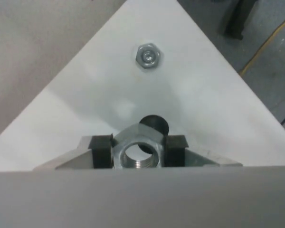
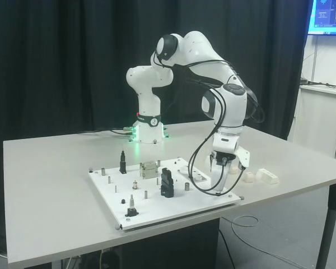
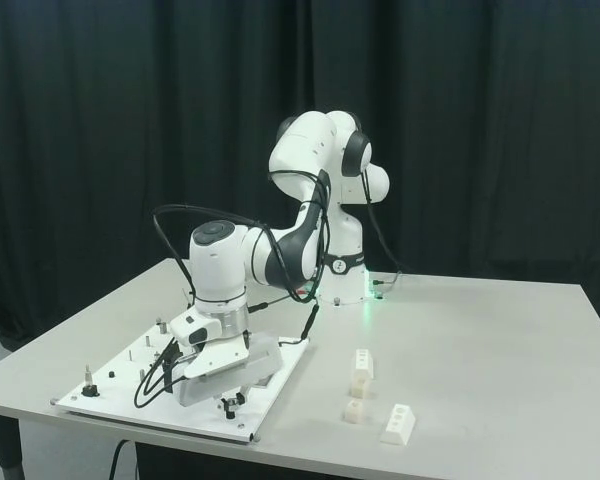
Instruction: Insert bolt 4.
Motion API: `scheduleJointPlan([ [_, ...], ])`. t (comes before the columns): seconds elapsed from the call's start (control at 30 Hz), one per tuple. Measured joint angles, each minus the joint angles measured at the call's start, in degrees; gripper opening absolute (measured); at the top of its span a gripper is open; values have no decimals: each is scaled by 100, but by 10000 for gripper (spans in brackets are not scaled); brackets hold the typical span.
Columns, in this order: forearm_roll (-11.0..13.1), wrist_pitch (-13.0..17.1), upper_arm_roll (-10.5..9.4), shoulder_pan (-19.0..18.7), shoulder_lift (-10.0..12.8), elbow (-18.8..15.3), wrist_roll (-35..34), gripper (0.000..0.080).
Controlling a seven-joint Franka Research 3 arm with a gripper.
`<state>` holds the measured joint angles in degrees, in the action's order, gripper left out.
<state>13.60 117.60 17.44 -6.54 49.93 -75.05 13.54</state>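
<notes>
— Fingers (image 1: 100, 151) first: how are they seen?
— Black pads are pressed against both sides of a grey hex-headed bolt (image 1: 137, 153), so the gripper (image 1: 137, 151) is clamped on it. That is shown only in the wrist view, where the bolt's hollow threaded end is turned toward the camera.

— What lies just beyond the bolt?
— A dark round hole (image 1: 154, 124) in the white board (image 1: 85, 114) is seen directly past the bolt's head, partly covered by it. Whether the bolt touches the hole cannot be told. Farther along the board a second hex bolt (image 1: 148, 56) is already seated, well apart from the held one.

— And from the room?
— In the first room view the gripper (image 2: 224, 168) is seen low over the board's (image 2: 185, 208) corner; the bolt itself is hidden there. Black fixtures (image 2: 167, 183) and small pegs on the board are shown, which the wrist view misses. In the second room view the gripper (image 3: 212, 372) is tilted over the board (image 3: 140, 410), and three white blocks (image 3: 361, 364) are seen on the grey worktop (image 3: 500, 360) beside it.
</notes>
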Motion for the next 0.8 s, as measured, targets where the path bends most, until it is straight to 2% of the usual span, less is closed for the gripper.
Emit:
scheduleJointPlan([
  [0.57,0,22,6,0,3,0,-174,224],
  [0.8,-1,131,18,4,26,0,-187,224],
])
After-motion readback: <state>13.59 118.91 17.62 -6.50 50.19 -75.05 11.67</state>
